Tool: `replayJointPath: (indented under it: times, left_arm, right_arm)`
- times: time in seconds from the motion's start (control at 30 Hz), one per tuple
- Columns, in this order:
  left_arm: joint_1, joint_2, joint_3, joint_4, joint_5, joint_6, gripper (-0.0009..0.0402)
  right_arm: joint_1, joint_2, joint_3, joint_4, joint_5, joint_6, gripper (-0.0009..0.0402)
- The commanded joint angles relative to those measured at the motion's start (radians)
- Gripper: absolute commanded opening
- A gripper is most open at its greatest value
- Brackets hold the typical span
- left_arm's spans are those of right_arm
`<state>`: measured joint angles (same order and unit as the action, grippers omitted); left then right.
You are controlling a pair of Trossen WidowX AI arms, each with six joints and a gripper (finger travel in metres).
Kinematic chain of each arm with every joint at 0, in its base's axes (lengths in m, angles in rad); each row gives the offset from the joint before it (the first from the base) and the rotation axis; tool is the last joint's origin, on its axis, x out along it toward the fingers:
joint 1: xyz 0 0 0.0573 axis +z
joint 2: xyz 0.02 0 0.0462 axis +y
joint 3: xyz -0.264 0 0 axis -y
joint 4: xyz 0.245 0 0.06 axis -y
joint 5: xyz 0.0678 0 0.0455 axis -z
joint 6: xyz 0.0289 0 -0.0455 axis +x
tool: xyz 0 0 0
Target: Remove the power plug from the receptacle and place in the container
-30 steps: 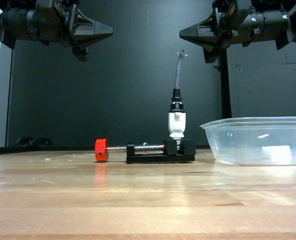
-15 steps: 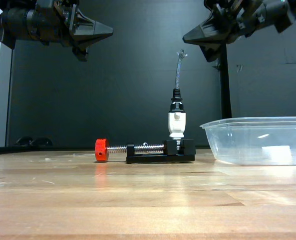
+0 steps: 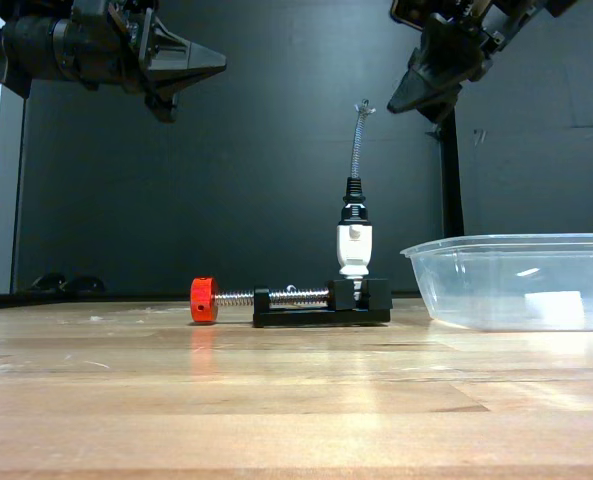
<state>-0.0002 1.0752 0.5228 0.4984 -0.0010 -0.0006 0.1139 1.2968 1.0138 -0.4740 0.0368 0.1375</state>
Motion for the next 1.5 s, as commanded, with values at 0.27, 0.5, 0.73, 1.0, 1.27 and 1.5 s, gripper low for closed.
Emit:
replayJointPath:
  times: [0.27,0.5,0.73,1.0,1.27,1.5]
  left_arm:
    - [0.000,0.000,0.000,0.000,0.000,0.000,0.0000]
    - [0.000,0.000,0.000,0.000,0.000,0.000,0.0000]
    - [0.000,0.000,0.000,0.000,0.000,0.000,0.0000]
    - [0.000,0.000,0.000,0.000,0.000,0.000,0.0000]
    - [0.000,0.000,0.000,0.000,0.000,0.000,0.0000]
    - [0.000,0.000,0.000,-0.001,0.000,0.000,0.0000]
  right_arm:
    - [0.021,0.192,0.175,-0.204,0.001,0.050,0.0154]
    - [0.023,0.292,0.258,-0.256,0.024,0.061,0.0207]
    - [0.026,0.390,0.337,-0.282,0.028,0.058,0.0210]
    - [0.035,0.446,0.348,-0.282,0.048,0.059,0.0210]
    - [0.043,0.468,0.348,-0.276,0.053,0.063,0.0210]
    - [0.046,0.486,0.350,-0.268,0.076,0.072,0.0200]
